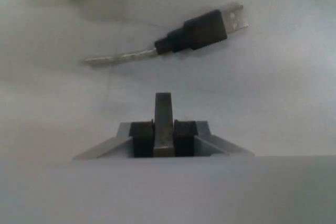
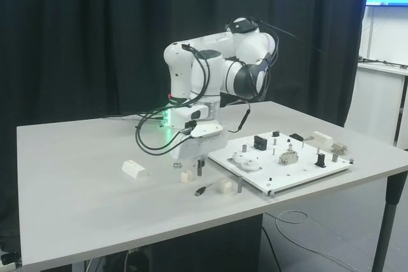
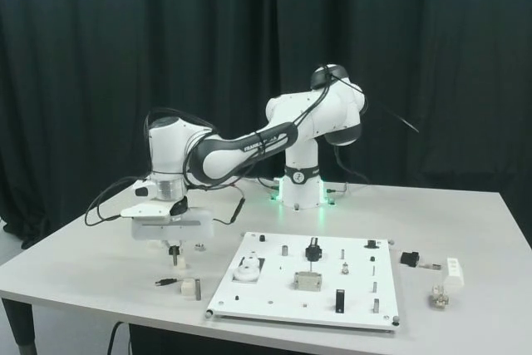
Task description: Place square peg 3.
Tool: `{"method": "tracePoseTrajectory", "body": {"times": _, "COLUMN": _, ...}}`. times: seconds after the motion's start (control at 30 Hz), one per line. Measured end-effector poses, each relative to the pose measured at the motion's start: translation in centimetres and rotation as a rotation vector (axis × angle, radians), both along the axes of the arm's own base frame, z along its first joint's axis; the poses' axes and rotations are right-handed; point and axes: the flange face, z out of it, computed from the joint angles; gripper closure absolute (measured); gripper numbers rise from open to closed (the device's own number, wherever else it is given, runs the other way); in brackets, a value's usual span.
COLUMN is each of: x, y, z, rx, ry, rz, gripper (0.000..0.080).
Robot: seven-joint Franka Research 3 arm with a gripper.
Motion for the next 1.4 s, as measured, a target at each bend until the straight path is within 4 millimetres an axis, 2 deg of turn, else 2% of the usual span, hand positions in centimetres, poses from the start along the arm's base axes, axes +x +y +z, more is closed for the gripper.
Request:
{"method": "tracePoseTrajectory", "body": {"times": 0.33, "x": -0.5, "y": -0.5, "z": -1.8, "rx": -0.011, "ry": -0.002, "rz": 0.000, "gripper": 0.0727}}
{"method": "tracePoseTrajectory", "body": {"times": 0.67, "x": -0.6, "y": -0.7, "z": -2.8, "rx": -0.011, "ry": -0.008, "rz": -0.008, "gripper": 0.0727}}
{"method": "tracePoseTrajectory", "body": {"times": 1.03, "x": -0.8, "y": -1.2, "z": -3.3, "rx": -0.006, "ry": -0.021, "rz": -0.022, "gripper": 0.0727}}
{"method": "tracePoseTrajectory", "body": {"times": 1.33, "x": -0.9, "y": -1.7, "z": -2.8, "rx": -0.012, "ry": -0.025, "rz": -0.036, "gripper": 0.0727}}
{"method": "tracePoseTrajectory", "body": {"times": 1.37, "x": -0.9, "y": -1.7, "z": -2.7, "rx": -0.013, "ry": -0.026, "rz": -0.037, "gripper": 0.0134}}
{"method": "tracePoseTrajectory", "body": {"times": 1.4, "x": -0.9, "y": -1.7, "z": -2.5, "rx": -0.014, "ry": -0.027, "rz": -0.038, "gripper": 0.0134}}
